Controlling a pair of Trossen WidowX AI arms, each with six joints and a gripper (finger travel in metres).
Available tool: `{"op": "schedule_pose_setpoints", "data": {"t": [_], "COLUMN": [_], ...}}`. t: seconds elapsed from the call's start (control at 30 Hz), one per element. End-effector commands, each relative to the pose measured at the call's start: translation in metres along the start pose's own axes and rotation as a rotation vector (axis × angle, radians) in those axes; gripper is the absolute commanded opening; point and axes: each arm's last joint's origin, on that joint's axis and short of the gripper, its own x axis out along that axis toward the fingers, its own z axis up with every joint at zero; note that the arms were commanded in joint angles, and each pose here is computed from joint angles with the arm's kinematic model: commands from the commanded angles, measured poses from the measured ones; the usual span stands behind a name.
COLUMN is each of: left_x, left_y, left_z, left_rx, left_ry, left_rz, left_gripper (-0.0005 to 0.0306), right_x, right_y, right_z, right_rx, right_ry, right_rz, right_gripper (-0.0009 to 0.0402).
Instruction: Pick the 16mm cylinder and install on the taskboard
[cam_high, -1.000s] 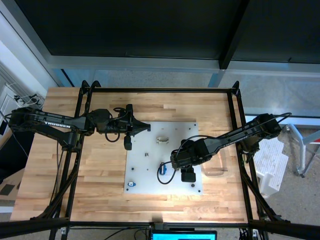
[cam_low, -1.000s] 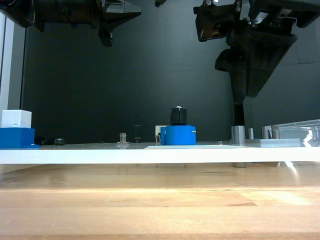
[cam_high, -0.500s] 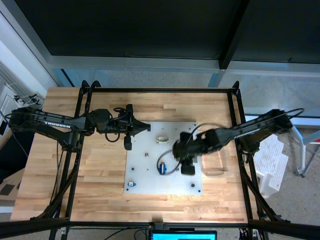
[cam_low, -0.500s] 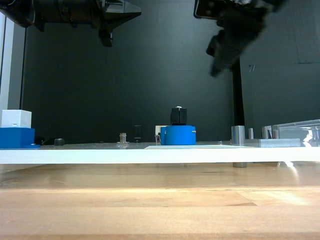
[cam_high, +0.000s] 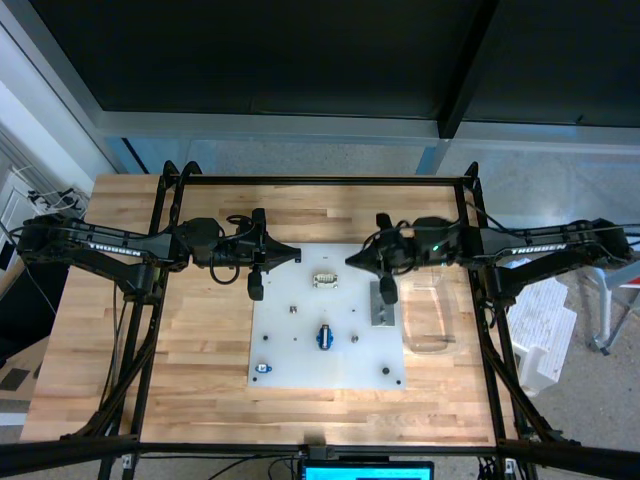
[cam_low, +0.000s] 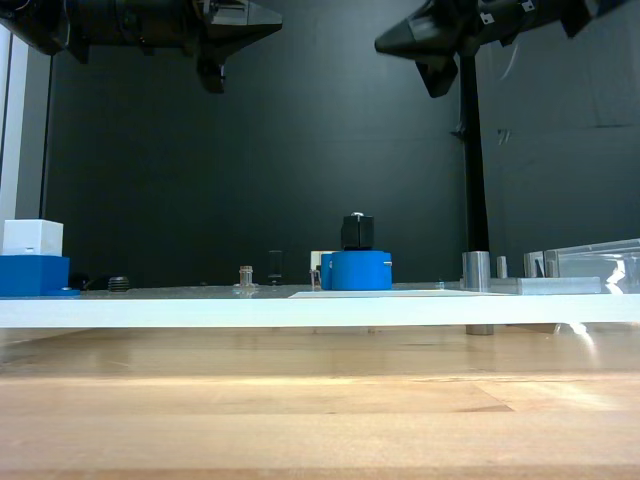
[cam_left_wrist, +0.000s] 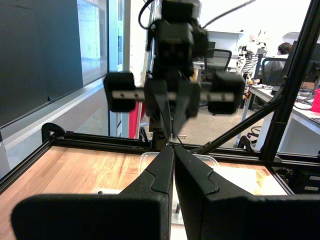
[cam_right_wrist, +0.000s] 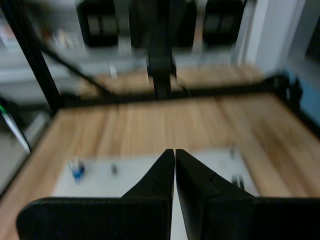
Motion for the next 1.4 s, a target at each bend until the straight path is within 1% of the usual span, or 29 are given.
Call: {"op": "schedule_pose_setpoints", "data": {"t": [0.03,0.1,0.17,0.2,0.3,0.4,0.43,0.53,0.63,0.7,0.87,0.93,1.13,1.4], "left_x": [0.0,0.0,0.0,0.0,0.0,0.0,0.0,0.0,0.0,0.0,0.0,0.0,0.0,0.0], "left_y": [0.0,0.0,0.0,0.0,0.0,0.0,0.0,0.0,0.0,0.0,0.0,0.0,0.0,0.0], "left_z": [0.0,0.0,0.0,0.0,0.0,0.0,0.0,0.0,0.0,0.0,0.0,0.0,0.0,0.0], "left_rx": [0.0,0.0,0.0,0.0,0.0,0.0,0.0,0.0,0.0,0.0,0.0,0.0,0.0,0.0], "left_ry": [0.0,0.0,0.0,0.0,0.0,0.0,0.0,0.0,0.0,0.0,0.001,0.0,0.0,0.0], "left_rz": [0.0,0.0,0.0,0.0,0.0,0.0,0.0,0.0,0.0,0.0,0.0,0.0,0.0,0.0], "left_gripper": [0.0,0.0,0.0,0.0,0.0,0.0,0.0,0.0,0.0,0.0,0.0,0.0,0.0,0.0], "right_x": [-0.009,-0.014,-0.019,-0.021,-0.025,-0.029,-0.03,-0.033,-0.036,-0.038,-0.041,-0.042,-0.042,-0.042], "right_y": [-0.01,-0.013,-0.014,-0.014,-0.014,-0.014,-0.014,-0.013,-0.012,-0.011,-0.011,-0.011,-0.009,-0.009], "right_z": [0.0,-0.003,-0.005,-0.007,-0.01,-0.01,-0.01,-0.008,-0.006,-0.007,-0.016,-0.018,-0.018,-0.018], "right_rx": [0.005,0.002,-0.008,-0.022,-0.045,-0.05,-0.052,-0.052,-0.047,-0.034,-0.001,-0.002,-0.002,-0.002], "right_ry": [-0.129,-0.182,-0.215,-0.216,-0.218,-0.229,-0.233,-0.245,-0.254,-0.256,-0.271,-0.268,-0.267,-0.266], "right_rz": [0.012,0.0,-0.045,-0.056,-0.062,-0.059,-0.05,-0.043,-0.017,-0.011,-0.003,0.0,0.009,0.009], "right_gripper": [0.0001,0.0,0.0,0.0,0.0,0.0,0.0,0.0,0.0,0.0,0.0,0.0,0.0,0.0]}}
